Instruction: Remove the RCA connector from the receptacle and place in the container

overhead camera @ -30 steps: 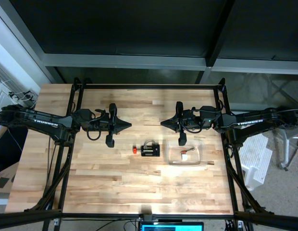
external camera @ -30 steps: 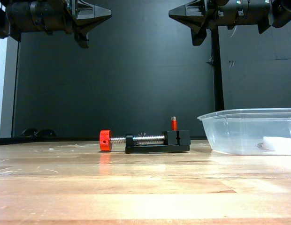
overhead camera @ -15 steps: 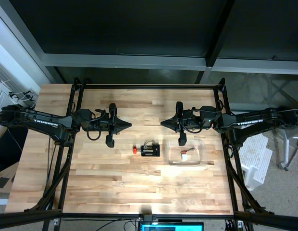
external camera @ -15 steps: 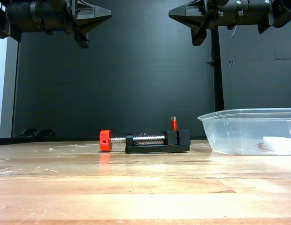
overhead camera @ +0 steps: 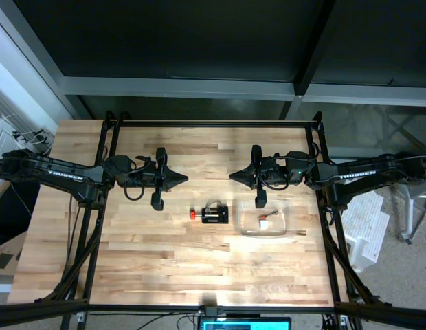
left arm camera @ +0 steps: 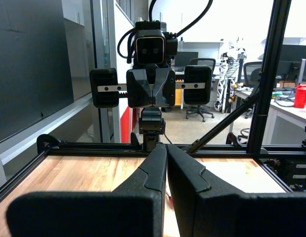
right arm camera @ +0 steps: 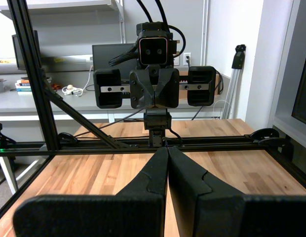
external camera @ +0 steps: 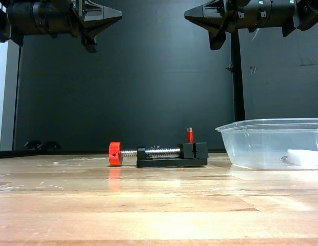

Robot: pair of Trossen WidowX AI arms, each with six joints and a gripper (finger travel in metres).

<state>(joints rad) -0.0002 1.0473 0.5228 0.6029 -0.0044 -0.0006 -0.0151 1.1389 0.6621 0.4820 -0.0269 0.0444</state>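
High over table (overhead camera: 165, 275), left gripper (overhead camera: 183, 179), right gripper (overhead camera: 233, 177), jaws clenched; arms (overhead camera: 62, 174) marked TROSSEN

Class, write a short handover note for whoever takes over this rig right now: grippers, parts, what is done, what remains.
Left gripper: shut, empty, raised above the table.
Right gripper: shut, empty, raised, facing the left one.
Vise: only the red fixed part stands in it; no braided cable rises from it.
Tray: holds the white block, with what looks like the connector lying beside it.
Done: removal and placement, apparently.
Left: nothing evident; confirm that the small piece is the connector.
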